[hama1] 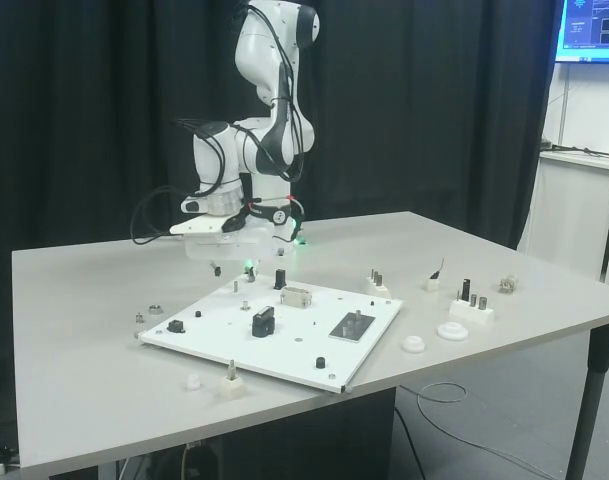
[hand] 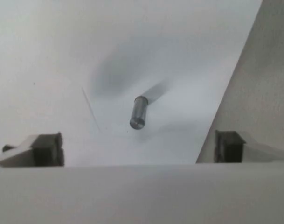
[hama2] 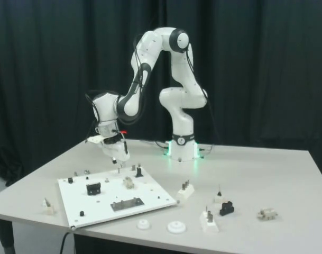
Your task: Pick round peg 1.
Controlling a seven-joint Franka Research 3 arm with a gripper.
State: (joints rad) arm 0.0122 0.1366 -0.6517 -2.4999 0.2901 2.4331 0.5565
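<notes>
Progress check: pretty early still, I'd say. From largest to smallest: the grey table [hama1: 74, 330] carries a white board [hama1: 284, 345] covered in small fixtures, and the white arm [hama2: 150, 53] is bent down over the far edge of that board. The gripper [hand: 138, 148] hangs above the board with its two fingers spread wide, gripping nothing. In the wrist view, round peg 1 [hand: 139, 112] stands on the white board, sitting in the gap between the fingertips but clearly below them, not touching either one. So reaching over the peg looks done; what's left, by my guess, is dropping down around it, closing, and lifting.

On containers: nothing like a bin or tray with loose stuff here. Closest things are the small white holder blocks off the board. One block [hama1: 471, 310] near the table's front edge has a few upright pins or pegs stuck in it, another block [hama1: 377, 285] just past the board's far corner also holds a couple. There's a tiny white stand [hama1: 230, 385] with one pin by the board's near edge. Can't tell exactly what each pin is.
</notes>
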